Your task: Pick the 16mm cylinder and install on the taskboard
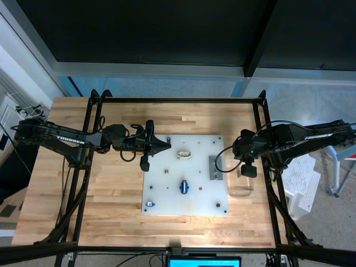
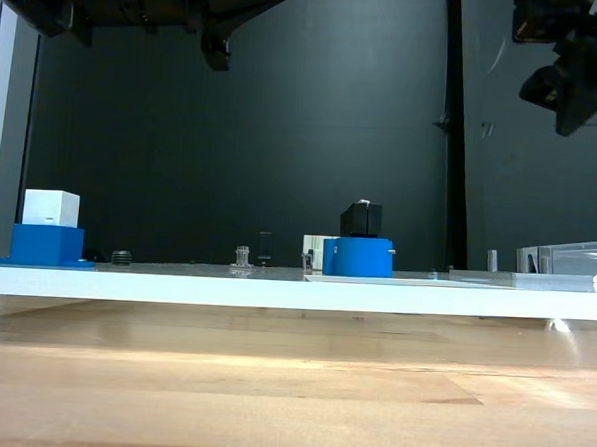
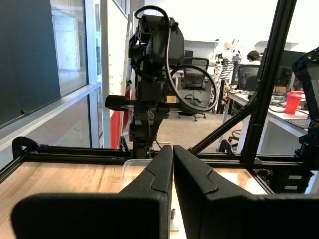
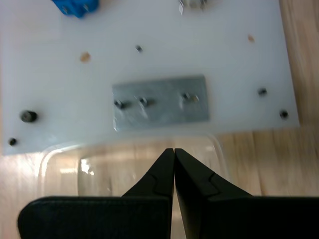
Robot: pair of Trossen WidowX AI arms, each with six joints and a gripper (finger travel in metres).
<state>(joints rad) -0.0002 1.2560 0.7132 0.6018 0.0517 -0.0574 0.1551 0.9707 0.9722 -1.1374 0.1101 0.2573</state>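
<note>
Cylinder: I cannot pick it out with any certainty. No small grey peg shows loose on the board (image 1: 167,189) or on the tabletop (image 1: 111,194). My judgement is that it lies in the clear tray (image 4: 50,155), which sits on the wood just beside the board's right edge and near the grey block (image 4: 159,102); the spot under the fingers is hidden.

That would explain the right hand (image 4: 174,149). It hangs above the tray and points down into it, lined up over the place parts would be fetched from. Its fingers are pressed together with nothing seen between them, so it would need to spread before any pick.

The block carries three small holes or studs in a row, likely the seats for such pegs. Tray and target are therefore near each other, and the carry would be short.

The left hand (image 3: 173,148) is held high and level over the board's far left edge, aimed across toward the other arm. Its fingers are also pressed together and empty. I judge it parked there to leave the board's right side free.
</note>
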